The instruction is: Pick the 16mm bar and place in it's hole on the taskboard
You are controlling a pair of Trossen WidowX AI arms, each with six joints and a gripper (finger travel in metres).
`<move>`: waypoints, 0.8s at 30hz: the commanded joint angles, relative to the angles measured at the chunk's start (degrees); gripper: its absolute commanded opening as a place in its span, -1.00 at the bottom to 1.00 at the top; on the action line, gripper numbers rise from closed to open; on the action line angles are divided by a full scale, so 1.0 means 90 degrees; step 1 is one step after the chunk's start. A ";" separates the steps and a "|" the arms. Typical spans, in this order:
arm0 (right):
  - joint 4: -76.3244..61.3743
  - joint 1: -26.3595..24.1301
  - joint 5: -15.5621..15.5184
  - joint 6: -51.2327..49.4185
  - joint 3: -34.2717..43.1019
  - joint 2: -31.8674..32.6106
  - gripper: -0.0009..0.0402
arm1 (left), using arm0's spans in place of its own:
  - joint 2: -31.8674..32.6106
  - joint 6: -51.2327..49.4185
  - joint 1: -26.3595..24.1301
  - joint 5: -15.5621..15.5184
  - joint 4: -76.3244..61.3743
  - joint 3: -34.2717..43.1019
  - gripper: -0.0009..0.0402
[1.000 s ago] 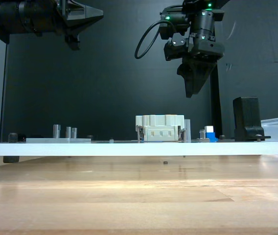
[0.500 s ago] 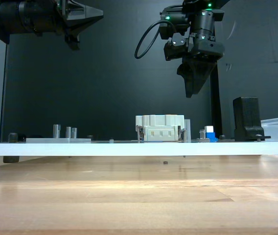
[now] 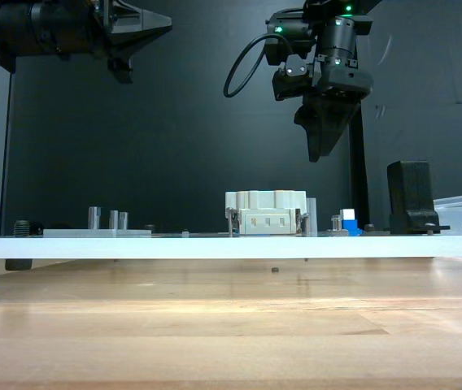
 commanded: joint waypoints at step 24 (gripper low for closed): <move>0.0729 -0.0032 0.0005 -0.0410 -0.0010 0.1350 0.22 | 0.0000 0.0002 0.0002 0.0002 0.0000 0.0000 -0.96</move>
